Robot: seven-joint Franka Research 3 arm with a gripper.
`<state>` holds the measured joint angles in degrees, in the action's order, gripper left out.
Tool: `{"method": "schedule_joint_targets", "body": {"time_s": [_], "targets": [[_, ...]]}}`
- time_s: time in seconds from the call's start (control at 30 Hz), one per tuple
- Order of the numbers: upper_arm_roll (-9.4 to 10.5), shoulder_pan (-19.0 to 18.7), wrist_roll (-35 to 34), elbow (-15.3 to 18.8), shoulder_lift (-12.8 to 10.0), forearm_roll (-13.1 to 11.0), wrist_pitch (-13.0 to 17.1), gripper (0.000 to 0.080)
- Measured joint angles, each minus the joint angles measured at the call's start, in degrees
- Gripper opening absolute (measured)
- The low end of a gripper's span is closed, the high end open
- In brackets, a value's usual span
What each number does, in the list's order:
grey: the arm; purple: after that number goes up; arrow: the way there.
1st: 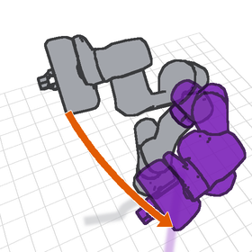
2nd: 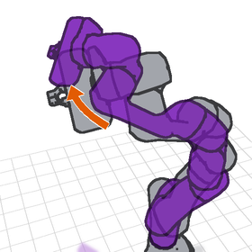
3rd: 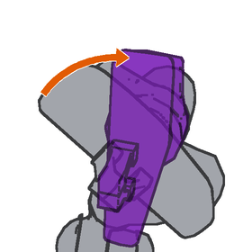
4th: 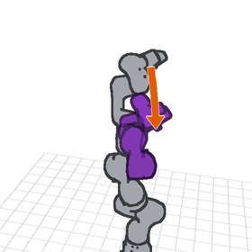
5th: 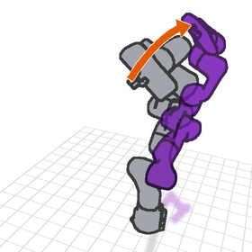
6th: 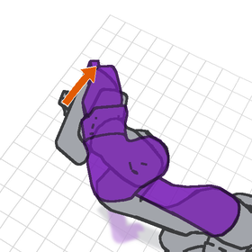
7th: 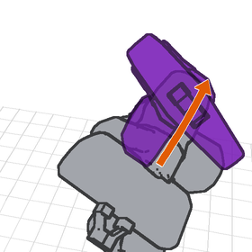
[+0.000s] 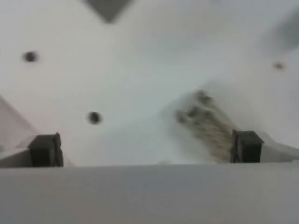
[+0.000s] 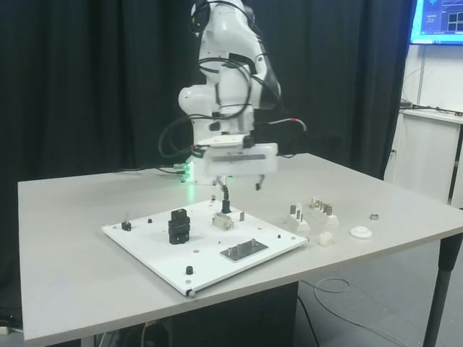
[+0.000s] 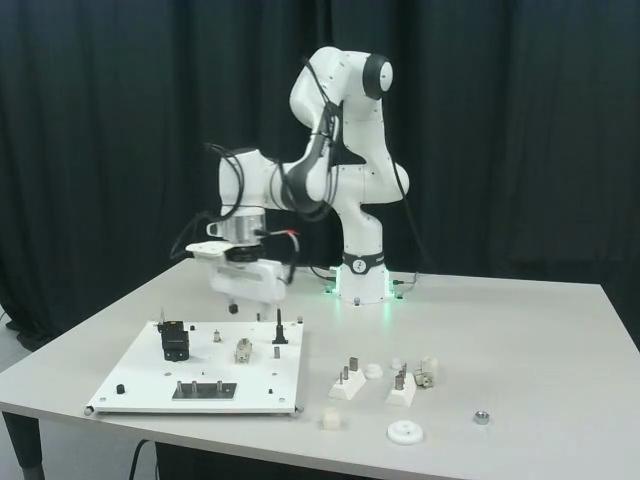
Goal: Pick large gear.
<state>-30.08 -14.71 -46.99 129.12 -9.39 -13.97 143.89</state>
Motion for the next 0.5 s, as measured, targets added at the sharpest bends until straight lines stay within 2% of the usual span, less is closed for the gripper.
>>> {"method": "schedule_joint_targets", "body": {"time_s": [0.13, 0.5], "targets": [[2.15, -1.0, 0.0, -1.0, -1.2, 0.0, 0.9, 0.08], [8.32, -4.4, 0.9, -5.3, -5.6, 0.0, 0.9, 0.08]]}}
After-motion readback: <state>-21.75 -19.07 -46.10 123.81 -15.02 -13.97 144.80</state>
